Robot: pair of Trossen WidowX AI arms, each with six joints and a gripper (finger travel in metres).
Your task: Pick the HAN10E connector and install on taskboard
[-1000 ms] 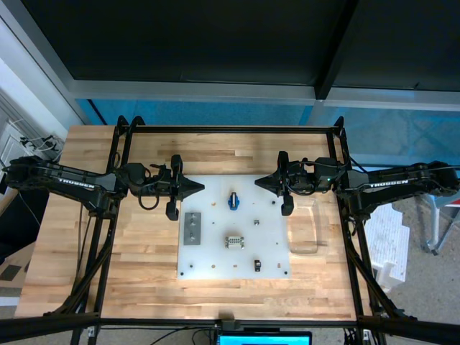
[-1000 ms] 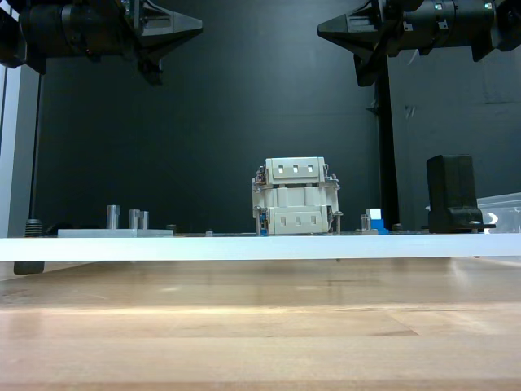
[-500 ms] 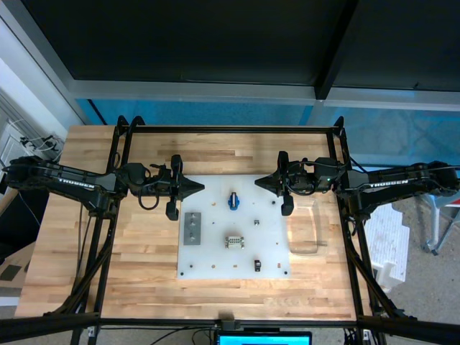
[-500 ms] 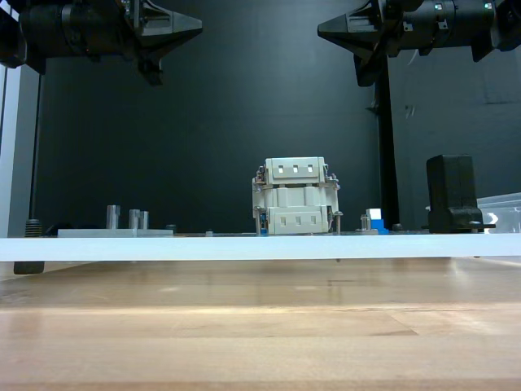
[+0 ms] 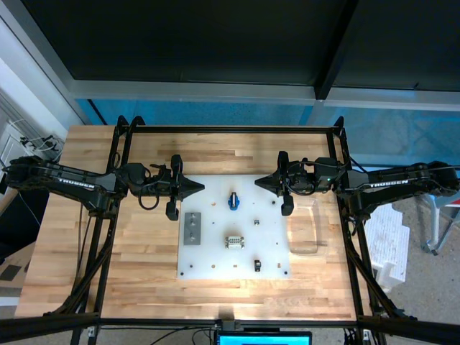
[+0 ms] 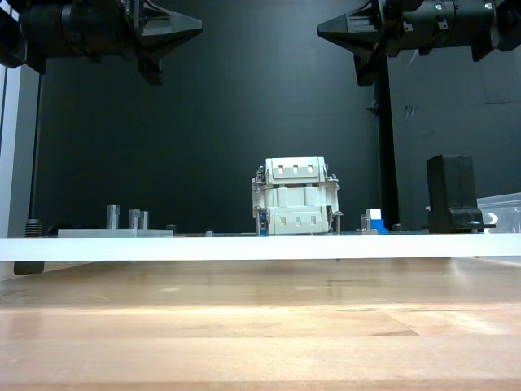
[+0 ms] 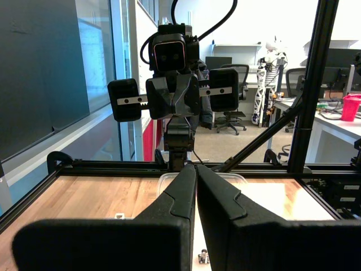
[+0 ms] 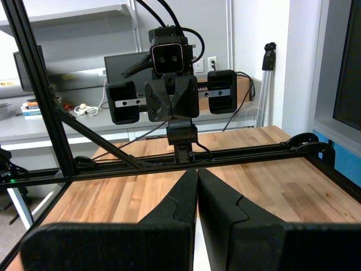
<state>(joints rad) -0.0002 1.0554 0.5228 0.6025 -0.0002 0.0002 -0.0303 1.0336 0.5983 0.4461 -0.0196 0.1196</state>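
han10e connector (image 5: 233,242) sits on the taskboard (image 5: 208,255), so we park left gripper (image 5: 200,187) and right gripper (image 5: 259,181) high over its far edge (both pinched shut, empty).

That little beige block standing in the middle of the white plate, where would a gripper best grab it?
Probably from straight above, pinching the HAN10E connector by its beige upper block, across the long near and far faces: it stands upright on the taskboard, with metal fittings at its two ends. The left gripper and right gripper, both shut, hover high at the board's far side.
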